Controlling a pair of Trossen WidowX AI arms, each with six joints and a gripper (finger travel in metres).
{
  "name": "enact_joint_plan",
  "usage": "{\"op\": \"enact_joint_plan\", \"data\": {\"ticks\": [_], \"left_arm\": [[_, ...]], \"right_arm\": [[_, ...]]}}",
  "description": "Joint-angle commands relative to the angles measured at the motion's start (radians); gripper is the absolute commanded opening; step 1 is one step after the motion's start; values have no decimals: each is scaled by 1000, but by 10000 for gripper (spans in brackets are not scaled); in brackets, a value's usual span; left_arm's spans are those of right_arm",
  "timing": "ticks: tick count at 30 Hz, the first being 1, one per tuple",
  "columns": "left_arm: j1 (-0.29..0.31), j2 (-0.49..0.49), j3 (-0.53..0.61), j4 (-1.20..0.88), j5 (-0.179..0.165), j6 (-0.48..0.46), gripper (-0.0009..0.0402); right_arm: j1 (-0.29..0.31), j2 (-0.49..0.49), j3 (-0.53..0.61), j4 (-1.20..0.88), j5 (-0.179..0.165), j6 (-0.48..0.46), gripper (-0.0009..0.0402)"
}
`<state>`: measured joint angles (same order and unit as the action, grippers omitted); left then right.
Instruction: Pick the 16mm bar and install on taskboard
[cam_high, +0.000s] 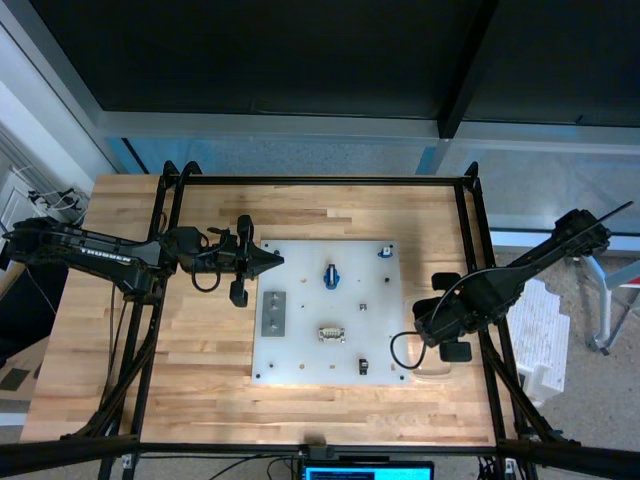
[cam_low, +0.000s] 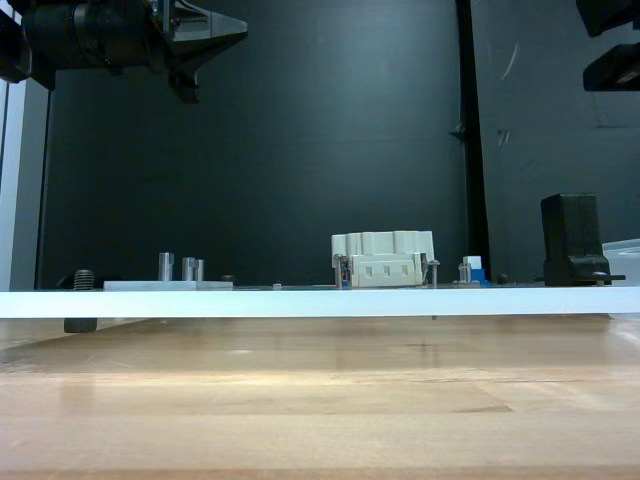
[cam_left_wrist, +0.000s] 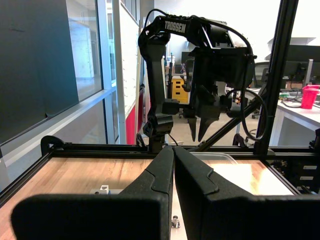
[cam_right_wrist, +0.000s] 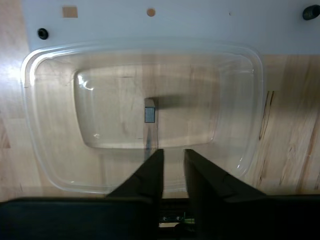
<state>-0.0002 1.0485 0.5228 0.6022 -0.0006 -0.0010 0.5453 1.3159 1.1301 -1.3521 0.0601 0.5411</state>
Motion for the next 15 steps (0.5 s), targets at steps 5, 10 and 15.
{"op": "enact_joint_plan", "data": {"ticks": [5, 10, 15], "left_arm": [[0, 0, 0, 1, 0, 0, 0], [0, 0, 0, 0, 0, 0, 0], [0, 0, 0, 0, 0, 0, 0]], "right_arm": [[7, 1, -39, 63, 0, 12, 157], [20, 1, -82, 115, 0, 13, 189], [25, 1, -109, 141, 0, 29, 189]]}}
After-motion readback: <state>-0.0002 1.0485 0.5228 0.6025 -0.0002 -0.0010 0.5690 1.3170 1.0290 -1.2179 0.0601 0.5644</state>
